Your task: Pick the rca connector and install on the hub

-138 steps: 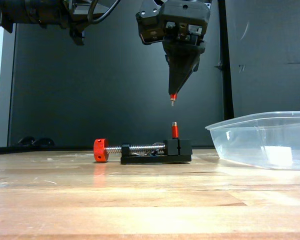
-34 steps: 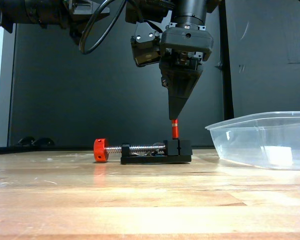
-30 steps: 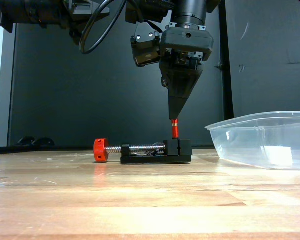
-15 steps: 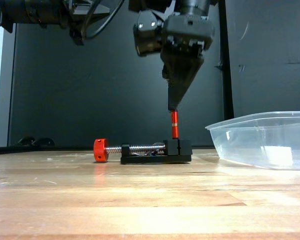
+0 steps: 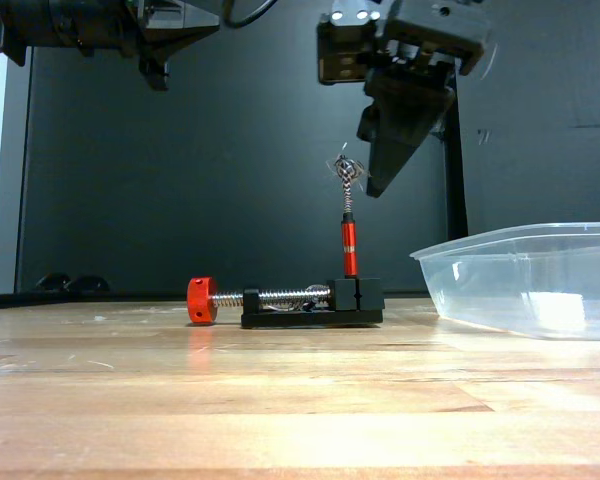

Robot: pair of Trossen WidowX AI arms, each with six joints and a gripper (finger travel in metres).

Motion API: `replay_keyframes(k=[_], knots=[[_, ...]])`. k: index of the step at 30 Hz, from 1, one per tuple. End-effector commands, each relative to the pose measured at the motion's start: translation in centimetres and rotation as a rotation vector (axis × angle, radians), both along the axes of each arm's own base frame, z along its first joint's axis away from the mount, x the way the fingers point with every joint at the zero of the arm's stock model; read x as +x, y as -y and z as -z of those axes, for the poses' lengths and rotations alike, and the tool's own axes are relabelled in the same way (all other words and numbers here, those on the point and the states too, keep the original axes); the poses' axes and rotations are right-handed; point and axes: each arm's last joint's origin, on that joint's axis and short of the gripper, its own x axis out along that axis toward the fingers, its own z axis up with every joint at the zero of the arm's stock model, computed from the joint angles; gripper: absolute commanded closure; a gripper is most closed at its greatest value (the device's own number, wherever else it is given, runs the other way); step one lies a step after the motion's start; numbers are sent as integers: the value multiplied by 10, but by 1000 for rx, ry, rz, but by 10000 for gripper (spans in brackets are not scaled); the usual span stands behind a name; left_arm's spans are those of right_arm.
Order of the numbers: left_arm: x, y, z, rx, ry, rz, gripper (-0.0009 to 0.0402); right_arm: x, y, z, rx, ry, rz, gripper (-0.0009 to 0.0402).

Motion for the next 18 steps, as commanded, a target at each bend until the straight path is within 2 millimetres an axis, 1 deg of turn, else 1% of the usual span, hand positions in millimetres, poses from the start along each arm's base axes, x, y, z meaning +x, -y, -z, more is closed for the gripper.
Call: replay_keyframes(k=[1,5,13,15,18], knots=[[0,0,0,0,1,0,392,-8,1,0,6,30,-1,255],[0,0,0,0,1,0,392,-13,2,-1,7,39,-2,264],[0,0,0,0,1,0,392,-14,2,-2,11,64,-5,279],[0,0,0,0,1,0,392,-17,3,-5,15,93,-21,292],[0,0,0,0,1,0,392,-26,8,-13,23,183,-27,332]])
